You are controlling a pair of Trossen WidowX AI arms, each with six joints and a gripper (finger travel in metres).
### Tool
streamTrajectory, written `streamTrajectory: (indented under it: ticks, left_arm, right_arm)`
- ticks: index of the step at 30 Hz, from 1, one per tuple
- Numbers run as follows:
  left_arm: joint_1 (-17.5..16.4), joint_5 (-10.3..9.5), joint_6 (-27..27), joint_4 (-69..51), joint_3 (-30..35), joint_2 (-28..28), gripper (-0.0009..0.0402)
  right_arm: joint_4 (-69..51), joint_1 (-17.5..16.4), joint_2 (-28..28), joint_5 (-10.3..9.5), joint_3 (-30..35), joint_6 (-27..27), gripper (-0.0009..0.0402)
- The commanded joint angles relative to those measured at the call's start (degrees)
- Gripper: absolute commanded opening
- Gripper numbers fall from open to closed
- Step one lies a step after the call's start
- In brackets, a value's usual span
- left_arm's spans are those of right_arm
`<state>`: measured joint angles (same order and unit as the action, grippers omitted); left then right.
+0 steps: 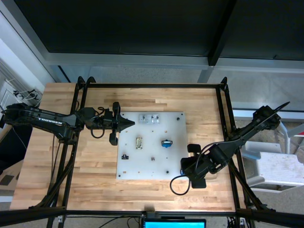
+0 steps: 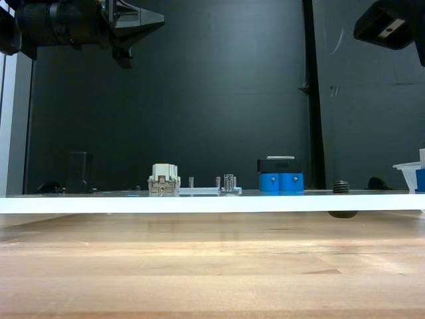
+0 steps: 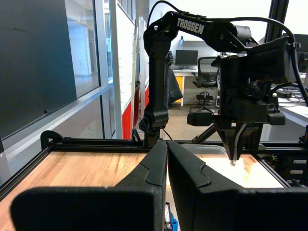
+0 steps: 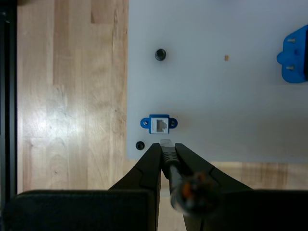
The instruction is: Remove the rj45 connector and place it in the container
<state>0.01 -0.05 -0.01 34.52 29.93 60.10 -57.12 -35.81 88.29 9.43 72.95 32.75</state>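
Right gripper: your right gripper (image 4: 166, 148) hangs over the near right corner of the white board (image 1: 152, 156), its fingers pinching the rj45 connector (image 4: 166, 144).
Connector: you hold it by its body, with the dark cable running back between the fingers. The clear tip points at the blue socket (image 4: 159, 123) from just beside it, not inside it.
Socket: its opening looks empty, so you can judge the pull-out as done.
Container: the container (image 2: 406, 174) sits off the board's right edge, apart from the connector. I cannot tell whether anything lies in it.
Left gripper: your left gripper (image 1: 128, 122) is raised over the board's left edge, its fingers pressed together on nothing.
Left to do: carry the connector to the container, lower it inside the walls and let go.
Progress: roughly halfway.
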Motion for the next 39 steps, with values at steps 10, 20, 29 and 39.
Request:
streamTrajectory:
  ticks: [10,20,29,39]
  left_arm:
    - [0.0,0.02,0.0,0.0,0.0,0.0,0.0001]
    - [0.0,0.02,0.0,0.0,0.0,0.0,0.0001]
    - [0.0,0.02,0.0,0.0,0.0,0.0,0.0001]
    - [0.0,0.02,0.0,0.0,0.0,0.0,0.0001]
  right_arm:
    - [-0.7,-2.0,-8.3,0.00,-8.5,3.1,0.0000]
    - [-0.9,-4.7,-17.1,-0.68,-18.9,6.5,0.0000]
    - [-0.9,-7.0,-20.8,-2.10,-25.1,8.5,0.0000]
    - [-0.9,-7.3,-20.8,-1.95,-25.6,9.0,0.0019]
